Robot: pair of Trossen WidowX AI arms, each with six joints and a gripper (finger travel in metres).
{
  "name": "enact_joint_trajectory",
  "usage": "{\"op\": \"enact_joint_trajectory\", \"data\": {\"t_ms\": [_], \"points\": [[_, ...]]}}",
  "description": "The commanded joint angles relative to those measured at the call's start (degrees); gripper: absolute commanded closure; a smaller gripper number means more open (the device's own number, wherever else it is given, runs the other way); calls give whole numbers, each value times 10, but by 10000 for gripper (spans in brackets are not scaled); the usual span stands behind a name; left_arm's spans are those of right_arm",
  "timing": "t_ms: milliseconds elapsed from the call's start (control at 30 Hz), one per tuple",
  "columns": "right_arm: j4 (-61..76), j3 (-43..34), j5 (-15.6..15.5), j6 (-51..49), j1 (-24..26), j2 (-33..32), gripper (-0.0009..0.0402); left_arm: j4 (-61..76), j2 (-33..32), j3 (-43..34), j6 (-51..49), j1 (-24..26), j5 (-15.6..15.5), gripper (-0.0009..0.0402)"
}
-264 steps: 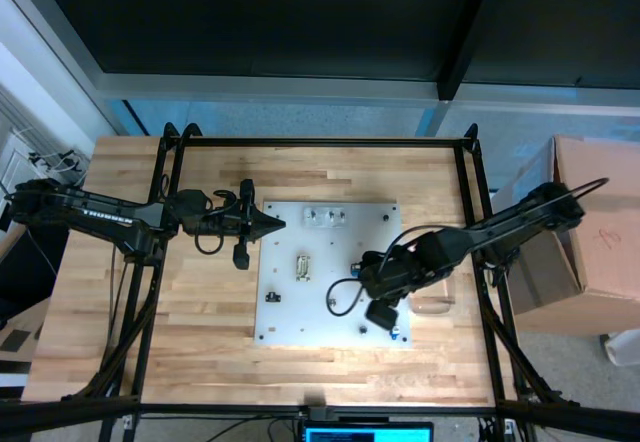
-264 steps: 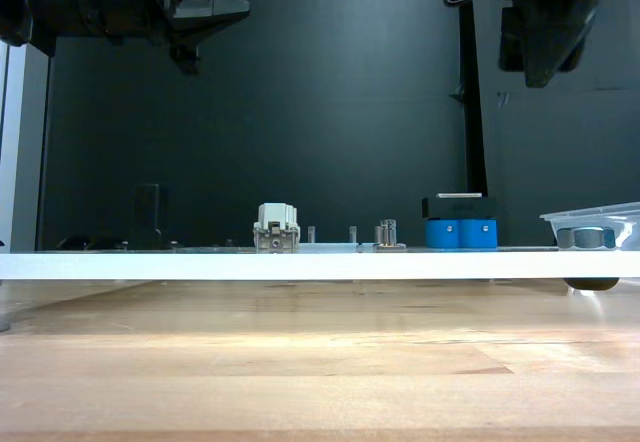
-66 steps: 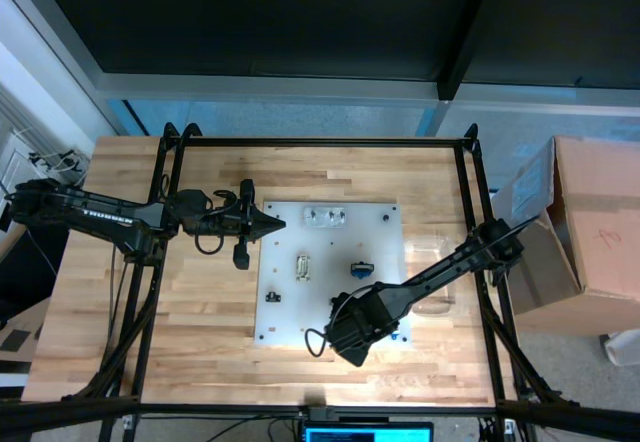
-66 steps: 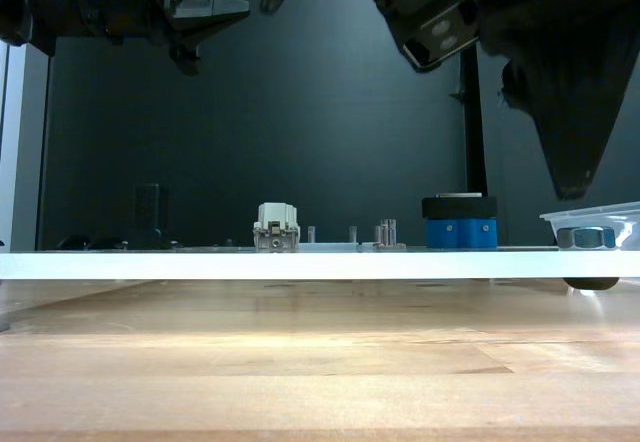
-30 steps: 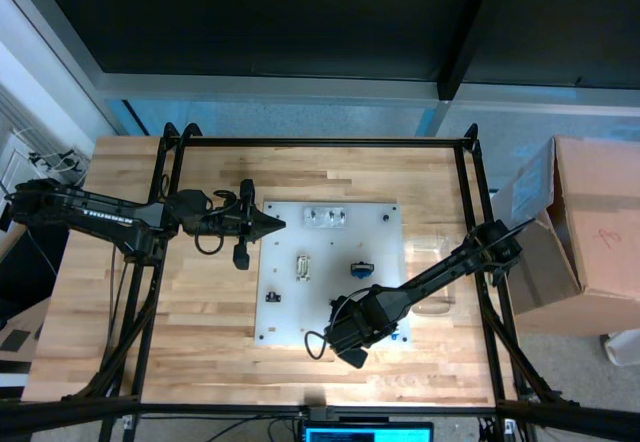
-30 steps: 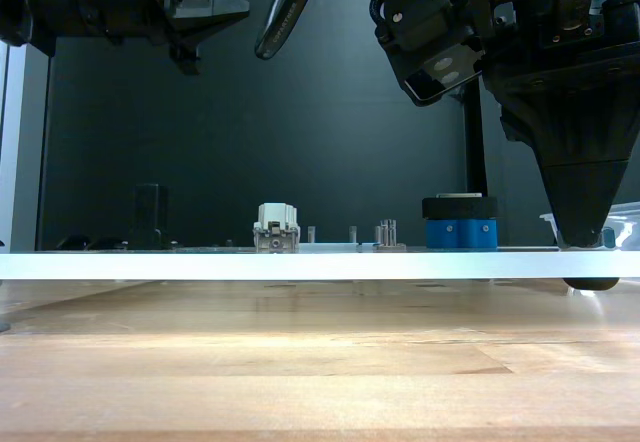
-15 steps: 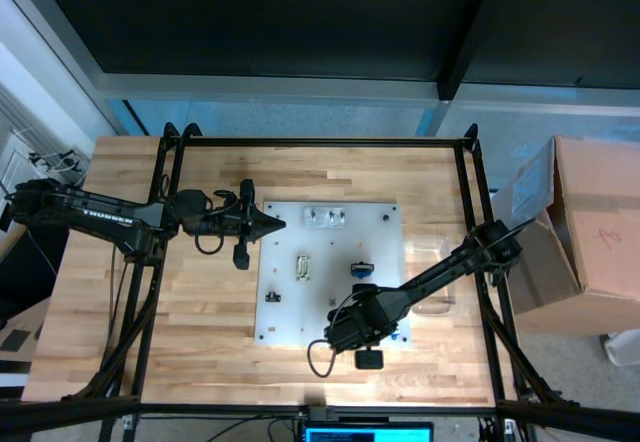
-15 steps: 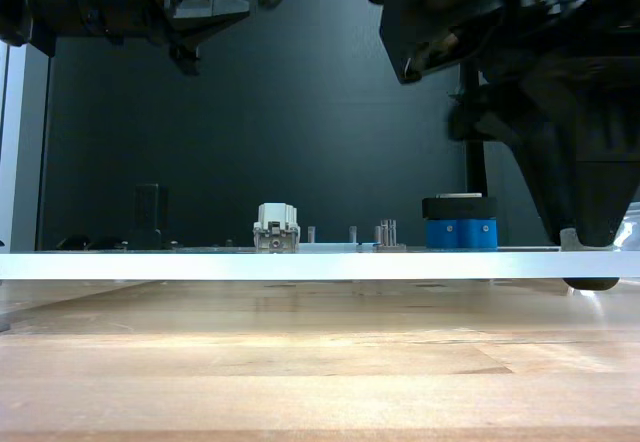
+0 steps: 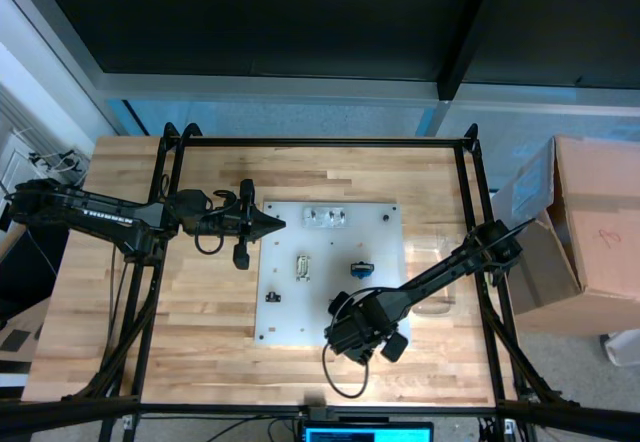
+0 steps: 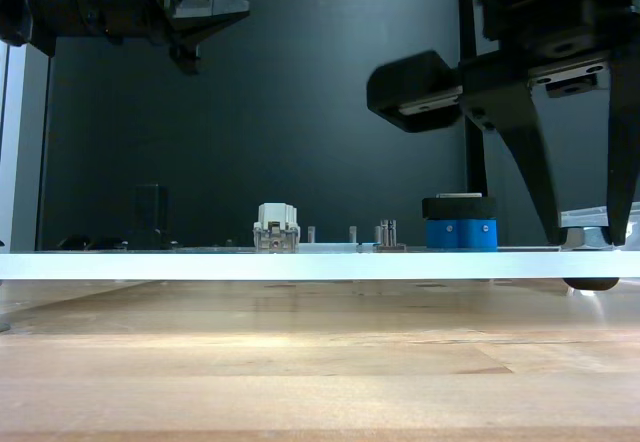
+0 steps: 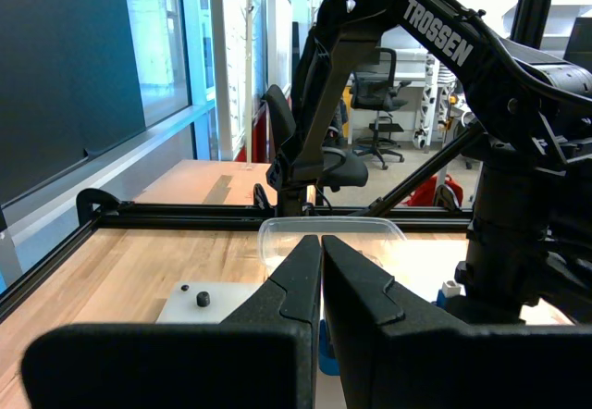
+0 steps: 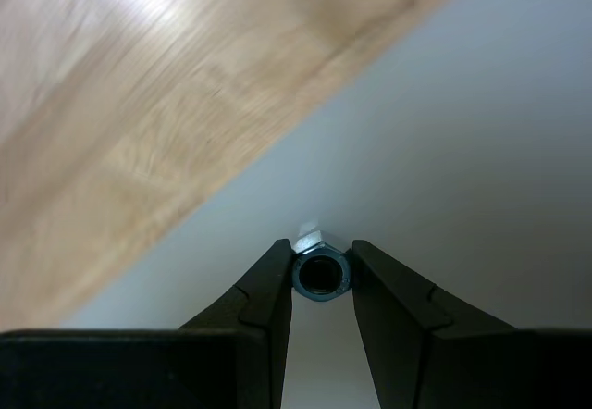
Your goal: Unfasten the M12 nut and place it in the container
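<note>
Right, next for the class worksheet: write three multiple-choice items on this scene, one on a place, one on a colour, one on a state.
1. Where is the small silver nut? A in the clear container; B between the right end effector's fingers, down at the white board's near right edge; C loose on the wooden table.
2. What colour is the black-capped block mid-board? A red; B blue; C yellow.
3. How are the raised left end effector's fingers? A wide open; B clamped on a bolt; C shut, empty.
Key: B, both fingers touch the nut's sides; B, its body is blue; C, its tips meet with nothing between.
</note>
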State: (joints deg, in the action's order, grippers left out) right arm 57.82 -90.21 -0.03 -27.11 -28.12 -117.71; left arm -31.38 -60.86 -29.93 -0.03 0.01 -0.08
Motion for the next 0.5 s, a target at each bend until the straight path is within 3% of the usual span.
{"op": "enact_joint_trajectory", "data": {"t_ms": [33,300,500], "points": [[0,0,3,-106,0,0,361,0,0,0,0,0,0,393],[0,0,5,-341,1,0,356,0,0,0,0,0,0,393],[1,0,5,-370,1,0,336,0,0,0,0,0,0,393]]}}
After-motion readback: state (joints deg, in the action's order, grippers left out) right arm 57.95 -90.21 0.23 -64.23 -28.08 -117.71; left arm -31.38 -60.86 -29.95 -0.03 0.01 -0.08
